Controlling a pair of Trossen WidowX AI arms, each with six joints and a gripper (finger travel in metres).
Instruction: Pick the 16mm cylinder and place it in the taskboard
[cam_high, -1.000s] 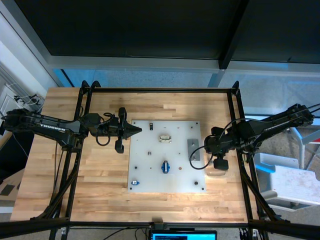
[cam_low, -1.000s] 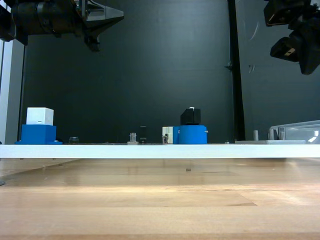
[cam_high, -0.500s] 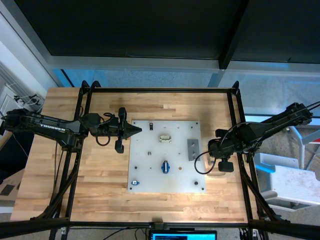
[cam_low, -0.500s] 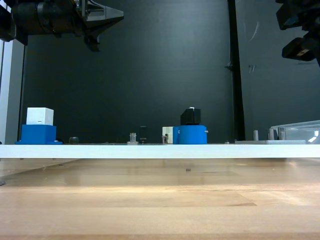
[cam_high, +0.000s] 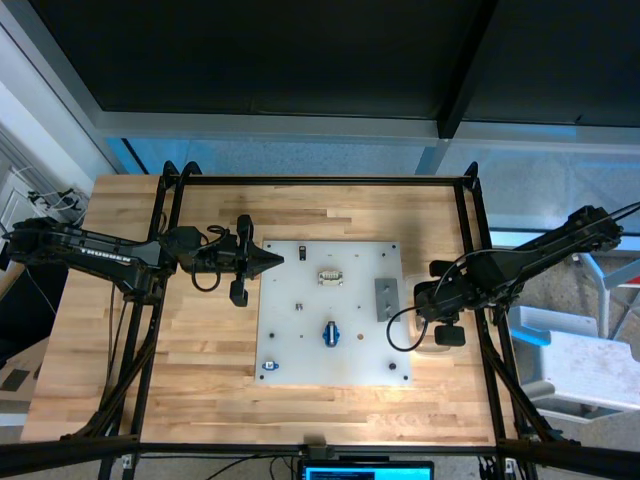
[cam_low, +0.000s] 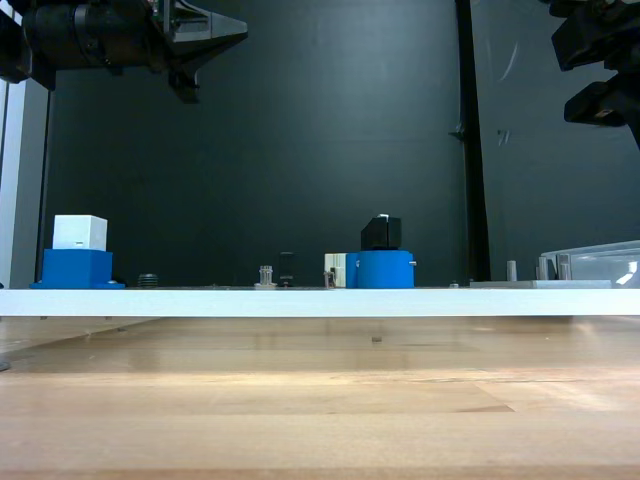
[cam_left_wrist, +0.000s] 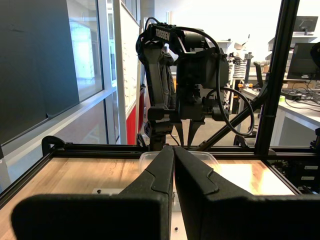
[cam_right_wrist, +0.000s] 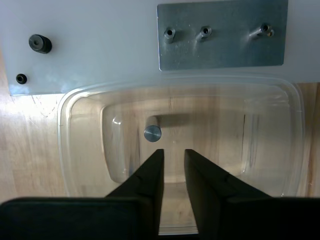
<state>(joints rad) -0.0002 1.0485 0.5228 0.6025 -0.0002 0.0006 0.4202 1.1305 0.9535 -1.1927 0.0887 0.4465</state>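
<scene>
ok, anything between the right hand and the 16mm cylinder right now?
Nothing visible. The 16mm cylinder lies in the open-topped clear tray, with the right hand above it, open and not quite lined up with it. Only the tray's walls surround it. The left hand is shut, held high by the taskboard's left edge.

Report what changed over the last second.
The right gripper shifted slightly outward from the right edge of the taskboard and now hangs open over the clear tray, above the 16mm cylinder, holding nothing. The left gripper stayed shut and raised at its left edge.
</scene>
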